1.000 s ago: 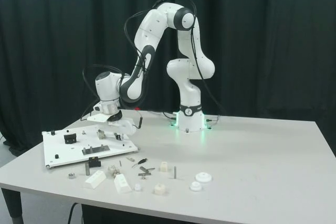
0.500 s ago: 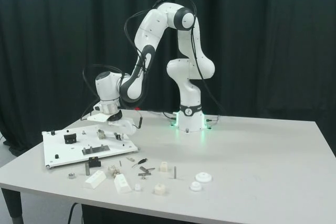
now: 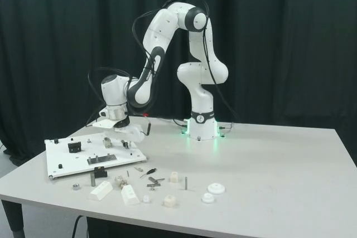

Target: Remove round peg 3.

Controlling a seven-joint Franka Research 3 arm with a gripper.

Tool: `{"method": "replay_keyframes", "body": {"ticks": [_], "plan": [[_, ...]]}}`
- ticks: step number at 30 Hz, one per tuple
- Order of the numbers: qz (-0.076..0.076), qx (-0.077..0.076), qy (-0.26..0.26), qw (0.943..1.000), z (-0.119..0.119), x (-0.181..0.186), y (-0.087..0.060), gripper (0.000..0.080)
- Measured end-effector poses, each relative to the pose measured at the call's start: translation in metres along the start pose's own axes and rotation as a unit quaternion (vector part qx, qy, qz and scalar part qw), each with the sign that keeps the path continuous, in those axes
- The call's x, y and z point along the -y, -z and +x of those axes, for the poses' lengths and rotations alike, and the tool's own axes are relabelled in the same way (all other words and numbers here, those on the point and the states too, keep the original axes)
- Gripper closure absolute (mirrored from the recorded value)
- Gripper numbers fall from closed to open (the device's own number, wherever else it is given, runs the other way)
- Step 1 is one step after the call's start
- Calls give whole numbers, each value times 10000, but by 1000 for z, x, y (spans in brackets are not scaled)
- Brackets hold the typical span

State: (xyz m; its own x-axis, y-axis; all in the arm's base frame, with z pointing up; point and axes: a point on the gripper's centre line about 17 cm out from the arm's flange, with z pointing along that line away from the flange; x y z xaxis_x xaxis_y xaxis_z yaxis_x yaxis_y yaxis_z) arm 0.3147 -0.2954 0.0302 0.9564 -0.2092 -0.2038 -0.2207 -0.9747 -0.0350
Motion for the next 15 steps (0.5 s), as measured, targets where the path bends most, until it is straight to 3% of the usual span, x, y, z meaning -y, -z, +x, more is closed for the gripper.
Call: {"method": "replay_keyframes", "body": {"ticks": [15], "plan": [[64,-44,3,10000,-2,0,10,695]]}}
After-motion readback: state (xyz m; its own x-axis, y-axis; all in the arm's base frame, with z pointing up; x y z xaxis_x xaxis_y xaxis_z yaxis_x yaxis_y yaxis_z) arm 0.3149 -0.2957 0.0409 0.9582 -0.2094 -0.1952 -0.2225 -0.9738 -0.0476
